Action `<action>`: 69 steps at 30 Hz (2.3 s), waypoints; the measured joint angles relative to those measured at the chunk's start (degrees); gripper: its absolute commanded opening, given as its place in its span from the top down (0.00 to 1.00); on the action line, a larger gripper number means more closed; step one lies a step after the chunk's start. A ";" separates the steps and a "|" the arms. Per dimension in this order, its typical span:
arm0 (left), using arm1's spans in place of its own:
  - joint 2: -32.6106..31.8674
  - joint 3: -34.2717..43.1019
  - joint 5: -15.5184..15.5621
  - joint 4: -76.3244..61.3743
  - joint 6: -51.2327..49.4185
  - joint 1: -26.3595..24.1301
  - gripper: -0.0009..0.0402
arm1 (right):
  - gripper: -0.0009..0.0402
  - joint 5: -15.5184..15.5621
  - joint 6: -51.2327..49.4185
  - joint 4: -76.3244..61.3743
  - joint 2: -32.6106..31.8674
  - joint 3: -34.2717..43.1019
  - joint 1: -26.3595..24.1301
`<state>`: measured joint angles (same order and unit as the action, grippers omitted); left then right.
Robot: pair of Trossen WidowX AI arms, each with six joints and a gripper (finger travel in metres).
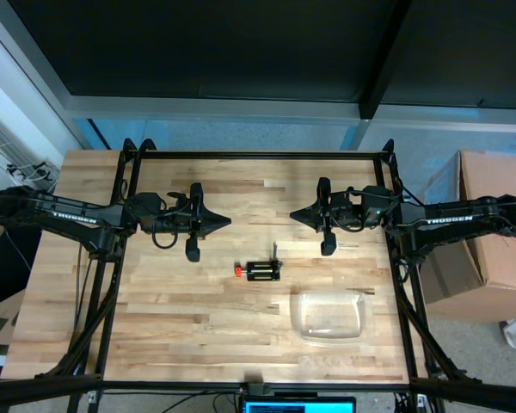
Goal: Remove the USB-C connector from the USB-C receptacle and place in the container
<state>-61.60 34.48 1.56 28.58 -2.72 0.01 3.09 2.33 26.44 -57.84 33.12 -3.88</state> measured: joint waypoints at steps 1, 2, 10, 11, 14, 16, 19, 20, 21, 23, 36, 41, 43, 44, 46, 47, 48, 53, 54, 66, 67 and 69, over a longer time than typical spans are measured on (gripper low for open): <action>0.02 0.00 0.00 0.00 0.00 -0.02 0.98 | 0.98 0.00 0.00 -0.02 0.02 0.00 0.00; 0.00 0.00 0.00 -0.02 0.02 -0.02 0.98 | 0.98 0.00 0.02 0.00 0.02 0.00 0.00; 0.02 0.02 0.02 0.00 0.02 -0.02 0.98 | 0.98 -0.02 0.02 0.00 0.00 0.00 0.00; 0.00 0.00 0.00 0.00 0.00 -0.02 0.98 | 0.98 -0.02 0.00 0.00 0.00 0.00 0.00; 0.00 0.00 0.00 0.00 0.02 -0.02 0.98 | 0.98 0.02 0.15 -0.13 -0.04 0.04 0.35; 0.00 0.00 0.00 -0.02 0.02 -0.02 0.98 | 0.98 -0.04 0.17 -1.81 -0.04 0.57 1.05; 0.00 0.00 0.00 0.00 0.00 -0.02 0.98 | 0.98 -0.02 0.17 -10.40 -0.07 3.39 2.19; 0.00 0.02 0.02 0.00 0.00 -0.02 0.98 | 0.98 -0.02 0.15 -14.47 -0.17 4.92 2.58; 0.00 0.00 0.00 0.00 0.02 -0.02 0.98 | 0.98 -0.02 0.17 -18.64 -0.42 6.54 2.97; 0.02 0.02 0.00 -0.02 0.00 -0.02 0.98 | 0.98 -0.07 0.17 -26.80 -1.20 10.29 4.00; 0.00 0.02 0.00 0.00 0.00 -0.02 0.98 | 0.96 -9.29 1.84 -70.12 -17.77 35.41 13.07; 0.02 0.02 0.00 0.00 0.02 -0.02 0.98 | 0.89 -11.06 2.75 -79.14 -24.87 42.77 13.88; 0.02 0.00 0.02 0.00 0.00 -0.02 0.98 | 0.86 -11.04 2.75 -80.35 -26.77 44.52 13.97; 0.00 0.00 0.00 0.00 0.02 -0.02 0.98 | 0.84 -11.04 2.75 -80.48 -27.47 45.09 13.99; 0.00 0.02 0.02 0.00 0.02 -0.02 0.98 | 0.81 -10.99 2.80 -80.74 -28.46 45.81 14.05; 0.00 0.00 0.00 0.00 0.00 -0.02 0.98 | 0.79 -10.93 2.93 -80.85 -28.76 46.10 14.08; 0.00 0.00 0.02 0.00 0.02 -0.02 0.98 | 0.77 -10.82 3.02 -80.85 -28.96 46.21 14.12; 0.00 0.02 0.02 0.00 0.00 -0.02 0.98 | 0.67 -10.58 4.46 -81.09 -29.11 46.21 14.38; 0.02 0.02 0.00 0.00 0.00 -0.02 0.98 | 0.64 -10.58 4.79 -81.09 -29.11 46.21 14.38; 0.00 0.00 0.02 0.00 0.02 -0.02 0.98 | 0.50 -10.58 8.02 -78.51 -34.16 43.06 16.06; 0.00 0.02 0.02 0.00 0.02 -0.02 0.98 | 0.50 -10.56 8.02 -77.81 -35.26 43.06 16.31; 0.02 0.02 0.00 0.00 0.00 -0.02 0.98 | 0.50 -10.51 8.00 -76.24 -37.35 43.06 16.74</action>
<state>-61.58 34.50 1.56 28.58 -2.72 -0.01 -7.42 10.33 -49.80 -95.20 76.18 12.86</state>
